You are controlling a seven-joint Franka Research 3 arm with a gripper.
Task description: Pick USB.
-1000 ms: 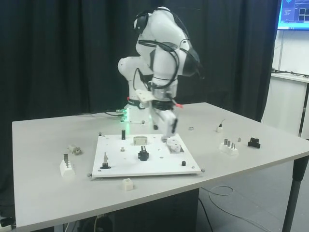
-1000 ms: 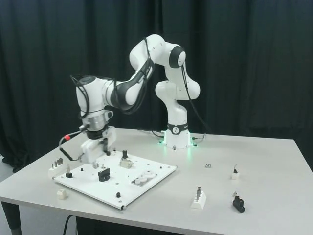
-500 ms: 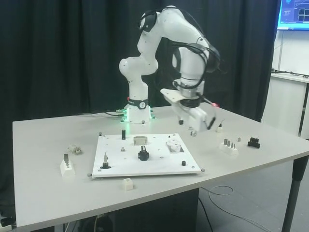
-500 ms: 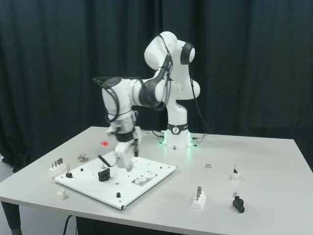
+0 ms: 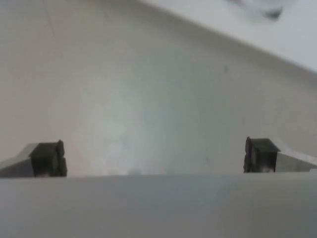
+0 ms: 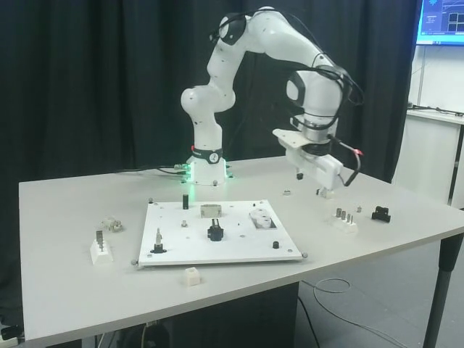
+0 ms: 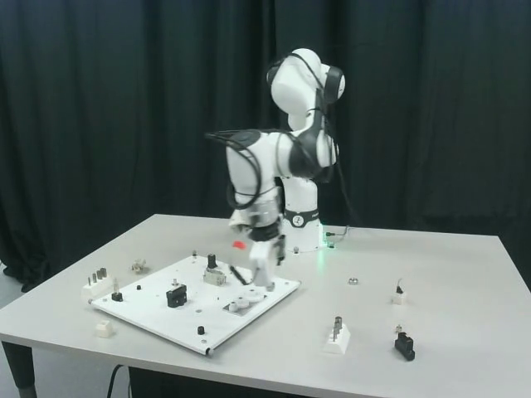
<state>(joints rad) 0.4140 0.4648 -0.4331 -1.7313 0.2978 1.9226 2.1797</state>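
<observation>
While the white arm hangs out over the grey table point(image 6: 65, 217), the gripper point(image 6: 310, 183) is up in the air with nothing in it. The wrist view settles that: the gripper point(image 5: 153, 158) shows both black fingertips point(image 5: 47, 158) spread wide apart, with only bare table between them and a strip of the white board point(image 5: 297, 34) at the picture's edge. So the hand sits just off the white board point(image 6: 217, 246), not above its fixtures. Now, the USB: the best candidate is a small white plug with a thin wire point(image 7: 399, 291), sitting on the table toward the far side in the second room view, too small to confirm as a USB. It is well apart from the gripper point(image 7: 264, 278), with a small nut point(image 7: 352, 281) lying on the table between the two. Nearer the front edge stand a white block with upright pins point(image 7: 337, 338) and a black clip point(image 7: 404, 345), close to each other. In the first room view the plug is hard to pick out behind the hand. As for writing, a screen point(image 6: 442, 20) glows in the corner of the first room view, but its text is too small to read. A green light point(image 6: 187, 168) shines at the arm's base.
</observation>
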